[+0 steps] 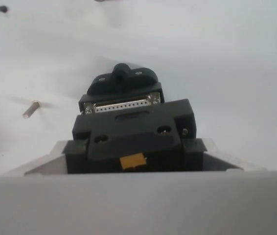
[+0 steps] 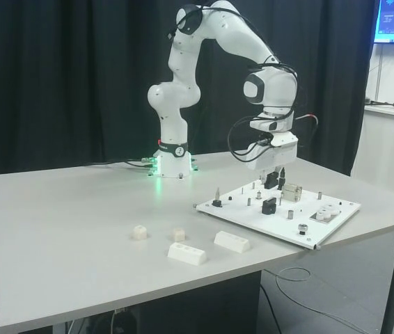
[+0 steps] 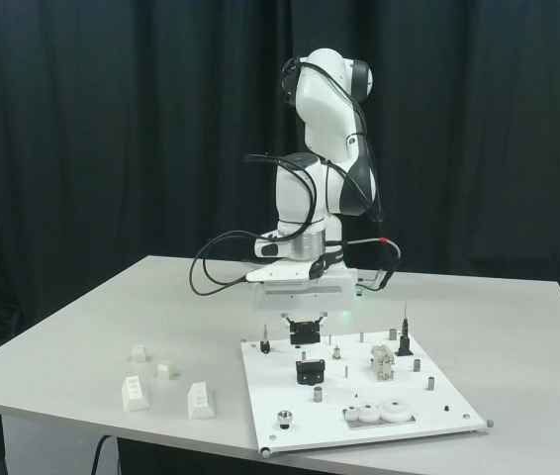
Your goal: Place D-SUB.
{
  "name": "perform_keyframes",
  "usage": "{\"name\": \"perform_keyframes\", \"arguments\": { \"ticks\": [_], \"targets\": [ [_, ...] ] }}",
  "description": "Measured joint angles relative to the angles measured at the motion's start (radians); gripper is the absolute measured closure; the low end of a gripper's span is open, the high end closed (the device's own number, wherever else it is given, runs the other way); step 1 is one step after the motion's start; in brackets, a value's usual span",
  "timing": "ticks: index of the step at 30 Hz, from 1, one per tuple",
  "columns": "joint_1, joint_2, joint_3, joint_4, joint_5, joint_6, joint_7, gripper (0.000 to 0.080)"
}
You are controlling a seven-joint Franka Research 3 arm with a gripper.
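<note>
You will find the D-SUB [image 1: 123,104] just above the middle of the wrist view: a black connector body with a grey metal face showing a row of small pins and a screw at each end. A rounded black hood sits at its far side. In the first room view it [image 2: 269,206] stands upright on the white board [image 2: 253,221] at centre right; in the second it [image 3: 309,373] sits below centre.

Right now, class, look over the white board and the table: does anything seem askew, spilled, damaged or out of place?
Nothing stands out. The black connector is held level in the gripper above the white board, the pegs on the board stand upright, and the white blocks sit apart on the grey table.
</note>
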Motion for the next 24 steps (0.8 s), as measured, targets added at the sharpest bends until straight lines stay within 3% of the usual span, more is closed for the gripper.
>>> {"name": "perform_keyframes", "arguments": {
  "ticks": [9, 24],
  "targets": [
    [0.0, 0.001, -0.009, 0.0, -0.02, 0.002, -0.001, 0.0412],
    [-0.036, 0.029, -0.072, 0.003, -0.075, 0.032, -0.051, 0.0412]
  ]
}}
